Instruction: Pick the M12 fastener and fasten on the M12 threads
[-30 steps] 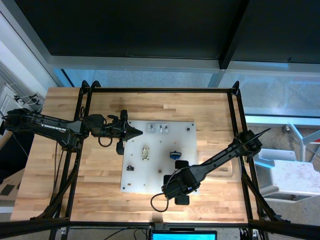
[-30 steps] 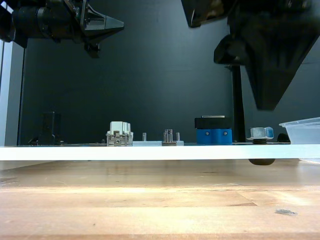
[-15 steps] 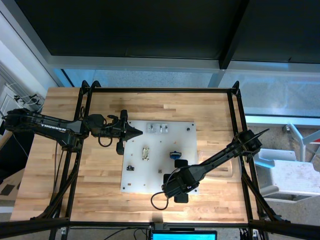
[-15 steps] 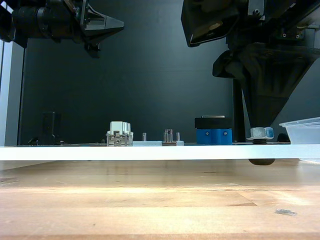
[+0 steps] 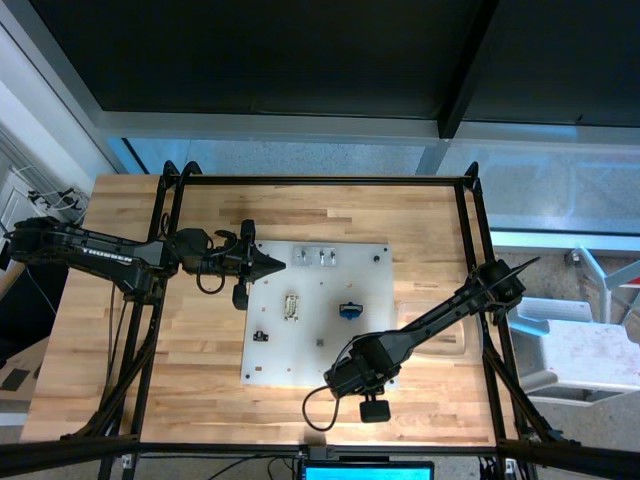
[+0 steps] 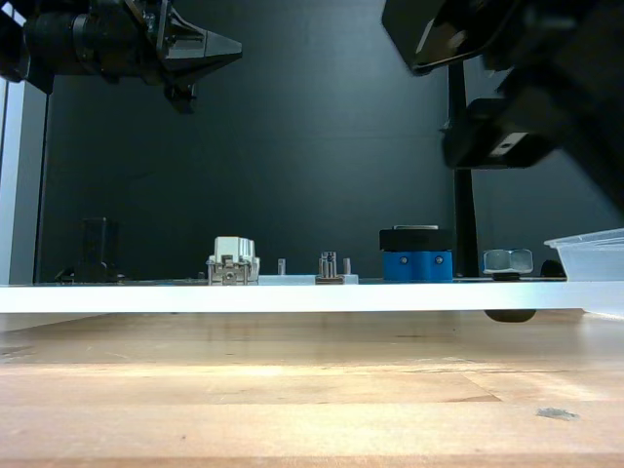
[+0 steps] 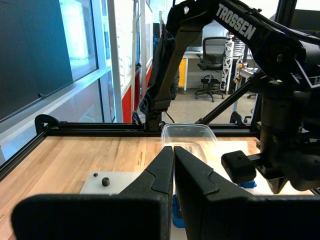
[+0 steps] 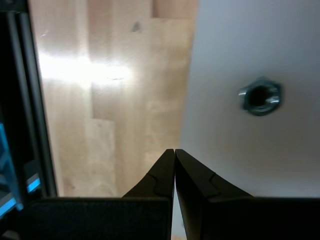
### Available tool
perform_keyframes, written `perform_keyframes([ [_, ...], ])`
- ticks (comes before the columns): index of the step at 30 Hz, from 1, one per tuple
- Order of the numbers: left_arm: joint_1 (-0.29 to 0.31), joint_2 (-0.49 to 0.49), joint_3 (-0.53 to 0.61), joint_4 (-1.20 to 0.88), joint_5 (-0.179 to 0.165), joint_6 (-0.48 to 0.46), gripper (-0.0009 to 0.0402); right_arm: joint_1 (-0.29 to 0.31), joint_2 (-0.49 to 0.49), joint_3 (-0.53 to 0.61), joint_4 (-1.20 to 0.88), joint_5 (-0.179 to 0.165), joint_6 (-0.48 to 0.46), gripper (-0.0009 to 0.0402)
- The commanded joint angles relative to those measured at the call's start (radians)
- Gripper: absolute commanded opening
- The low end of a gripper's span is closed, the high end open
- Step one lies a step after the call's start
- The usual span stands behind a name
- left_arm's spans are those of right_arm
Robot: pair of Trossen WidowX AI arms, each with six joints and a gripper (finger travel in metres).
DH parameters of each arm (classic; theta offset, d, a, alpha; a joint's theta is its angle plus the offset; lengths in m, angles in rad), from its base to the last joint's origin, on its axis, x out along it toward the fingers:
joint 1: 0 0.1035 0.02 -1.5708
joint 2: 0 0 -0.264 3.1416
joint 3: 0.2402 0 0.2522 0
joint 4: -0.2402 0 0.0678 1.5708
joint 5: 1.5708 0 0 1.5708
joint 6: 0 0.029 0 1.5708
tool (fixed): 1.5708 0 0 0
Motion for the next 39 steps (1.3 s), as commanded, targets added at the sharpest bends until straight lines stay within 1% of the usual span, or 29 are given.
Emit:
perform_keyframes([
  [1,0.000,0.000,0.000,0.000,0.000,0.000,0.0000,0.000,-0.003,0.001,-0.011,0.110,0.013,0.0000],
  [2,0.000,0.000,0.000,0.000,0.000,0.000,0.0000,0.000,-0.007,0.001,-0.012,0.132,0.012,0.0000],
  [5,0.000,0.000,0.000,0.001,0.000,0.000,0.0000,0.000,-0.017,0.002,-0.014,0.183,0.014,0.0000],
  [6,0.000,0.000,0.000,0.000,0.000,0.000,0.0000,0.000,-0.019,0.002,-0.016,0.206,0.017,0.0000],
  [10,0.000,0.000,0.000,0.000,0.000,0.000,0.0000,0.000,-0.016,0.001,-0.021,0.285,0.052,0.0000],
  [11,0.000,0.000,0.000,0.001,0.000,0.000,0.0000,0.001,-0.012,0.001,-0.019,0.294,0.064,0.0000],
  [14,0.000,0.000,0.000,0.000,0.000,0.000,0.0000,0.002,0.002,-0.001,-0.005,0.298,0.073,0.0000],
  [16,0.000,0.000,0.000,0.001,0.000,0.000,0.0000,0.003,0.006,-0.003,0.003,0.311,0.084,0.0000],
  [20,0.000,0.000,0.000,0.001,0.000,0.000,0.0000,0.003,0.008,-0.005,0.010,0.307,0.083,0.0000],
  [21,0.000,0.000,0.000,0.001,0.000,0.000,0.0000,0.004,0.006,-0.005,0.009,0.293,0.083,0.0000],
  [22,0.000,0.000,0.000,0.001,0.000,0.000,0.0000,0.004,0.006,-0.005,0.008,0.261,0.080,0.0000],
  [23,0.000,0.000,0.000,0.001,0.000,0.000,0.0000,0.004,0.004,-0.005,0.008,0.205,0.069,0.0000],
  [25,0.000,0.000,0.000,0.001,0.000,0.000,0.0000,0.004,-0.001,-0.005,0.009,0.059,0.028,0.0000],
  [26,0.000,0.000,0.000,0.001,0.000,0.000,0.0000,0.004,-0.003,-0.005,0.009,0.003,0.026,0.0000],
  [27,0.000,0.000,0.000,0.001,0.000,0.000,0.0000,0.004,-0.006,-0.004,0.008,-0.027,0.026,0.0000],
  [28,0.000,0.000,0.000,0.001,0.000,0.000,0.0000,0.004,-0.008,-0.004,0.006,-0.033,0.027,0.0000],
  [30,0.000,0.000,0.000,0.000,0.000,0.000,0.0000,0.005,-0.013,-0.004,0.002,-0.023,0.031,0.0000],
  [33,0.000,0.000,0.000,0.001,0.000,0.000,0.0000,0.005,-0.013,-0.004,-0.001,-0.019,0.030,0.0000],
  [34,0.000,0.000,0.000,0.000,0.000,0.000,0.0000,0.005,-0.013,-0.004,-0.001,-0.008,0.031,0.0000],
  [35,0.000,0.000,0.000,0.000,0.000,0.000,0.0000,0.005,-0.013,-0.004,-0.001,0.017,0.031,0.0000],
  [39,0.000,0.000,0.000,0.000,0.000,0.000,0.0000,0.005,-0.019,-0.001,-0.001,0.165,0.038,0.0000],
])
